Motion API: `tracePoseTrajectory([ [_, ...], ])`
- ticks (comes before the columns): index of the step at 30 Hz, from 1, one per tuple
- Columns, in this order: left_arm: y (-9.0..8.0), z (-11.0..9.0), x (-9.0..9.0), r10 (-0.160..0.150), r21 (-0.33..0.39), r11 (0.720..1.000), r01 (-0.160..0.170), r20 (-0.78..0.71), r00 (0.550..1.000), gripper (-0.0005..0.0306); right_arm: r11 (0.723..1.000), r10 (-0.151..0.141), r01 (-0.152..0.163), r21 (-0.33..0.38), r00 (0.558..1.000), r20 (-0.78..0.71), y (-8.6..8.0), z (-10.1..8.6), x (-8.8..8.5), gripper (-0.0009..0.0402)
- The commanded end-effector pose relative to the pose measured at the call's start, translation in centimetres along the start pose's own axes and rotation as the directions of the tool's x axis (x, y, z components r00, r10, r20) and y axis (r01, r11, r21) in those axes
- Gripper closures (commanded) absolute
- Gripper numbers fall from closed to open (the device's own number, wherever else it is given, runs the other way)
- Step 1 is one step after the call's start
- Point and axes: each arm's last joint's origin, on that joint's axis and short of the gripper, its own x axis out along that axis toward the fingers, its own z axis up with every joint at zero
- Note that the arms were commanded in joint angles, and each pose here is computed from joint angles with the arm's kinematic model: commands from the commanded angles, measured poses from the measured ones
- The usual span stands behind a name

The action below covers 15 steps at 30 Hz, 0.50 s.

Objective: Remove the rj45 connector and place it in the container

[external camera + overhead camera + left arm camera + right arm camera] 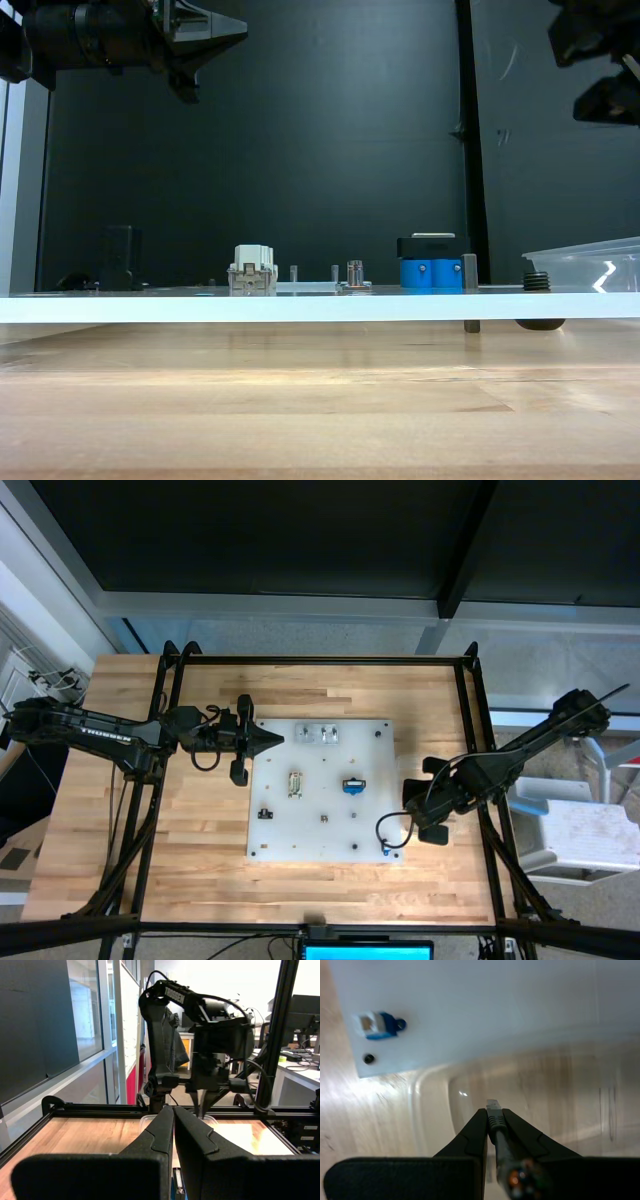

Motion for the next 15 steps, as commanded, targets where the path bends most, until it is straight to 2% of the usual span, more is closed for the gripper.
tracePoseTrajectory([
  [1,0.0,0.0,0.0,0.000,0.000,1.000,0.000,0.000,1.000,0.0300,1.000,-0.004,0.004,0.007,1.000,-0.002,-0.8,-0.8,0.2,0.0393],
  [8,0.0,0.0,0.0,0.000,0.000,1.000,0.000,0.000,1.000,0.0300,1.000,-0.008,0.008,0.024,1.000,-0.003,-2.0,-2.0,0.6,0.0393],
  [15,0.0,0.0,0.0,0.000,0.000,1.000,0.000,0.001,1.000,0.0300,1.000,-0.009,0.009,0.025,1.000,-0.004,-2.1,-2.1,0.6,0.0390],
])
